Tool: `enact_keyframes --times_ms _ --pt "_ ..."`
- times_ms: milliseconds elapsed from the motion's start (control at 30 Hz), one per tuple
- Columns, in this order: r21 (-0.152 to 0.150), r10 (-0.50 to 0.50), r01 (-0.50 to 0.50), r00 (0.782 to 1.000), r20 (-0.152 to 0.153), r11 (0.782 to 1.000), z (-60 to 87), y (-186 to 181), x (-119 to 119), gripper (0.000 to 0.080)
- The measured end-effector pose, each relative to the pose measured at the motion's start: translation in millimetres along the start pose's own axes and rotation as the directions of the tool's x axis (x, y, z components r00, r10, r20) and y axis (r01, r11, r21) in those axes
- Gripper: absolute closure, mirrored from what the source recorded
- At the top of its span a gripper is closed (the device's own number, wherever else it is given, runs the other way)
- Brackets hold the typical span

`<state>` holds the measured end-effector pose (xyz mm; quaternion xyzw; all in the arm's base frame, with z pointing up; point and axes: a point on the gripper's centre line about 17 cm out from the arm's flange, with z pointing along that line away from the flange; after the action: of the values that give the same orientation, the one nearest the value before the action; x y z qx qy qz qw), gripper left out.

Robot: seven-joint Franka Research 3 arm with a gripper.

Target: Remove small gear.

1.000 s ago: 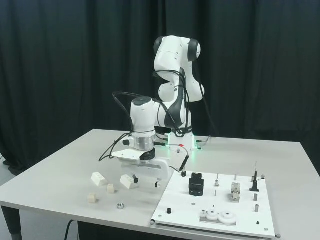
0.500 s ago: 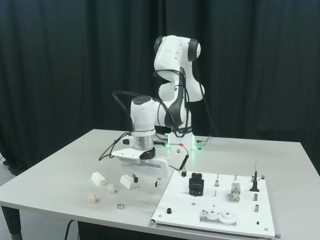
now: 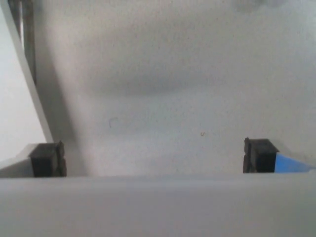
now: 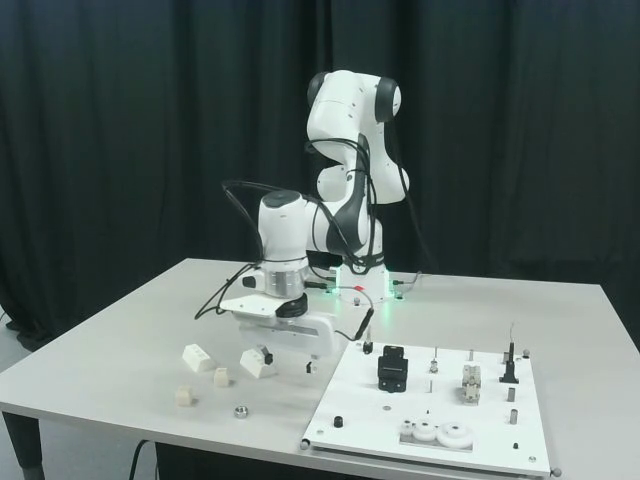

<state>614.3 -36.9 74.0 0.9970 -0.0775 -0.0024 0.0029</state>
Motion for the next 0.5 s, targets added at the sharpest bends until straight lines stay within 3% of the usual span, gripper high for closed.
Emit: enact_keyframes --times_ms 500 --pt "0.005 0.049 -0.049 0.999 -0.017 0.999 -1.9 3.9 5.1 0.0003"
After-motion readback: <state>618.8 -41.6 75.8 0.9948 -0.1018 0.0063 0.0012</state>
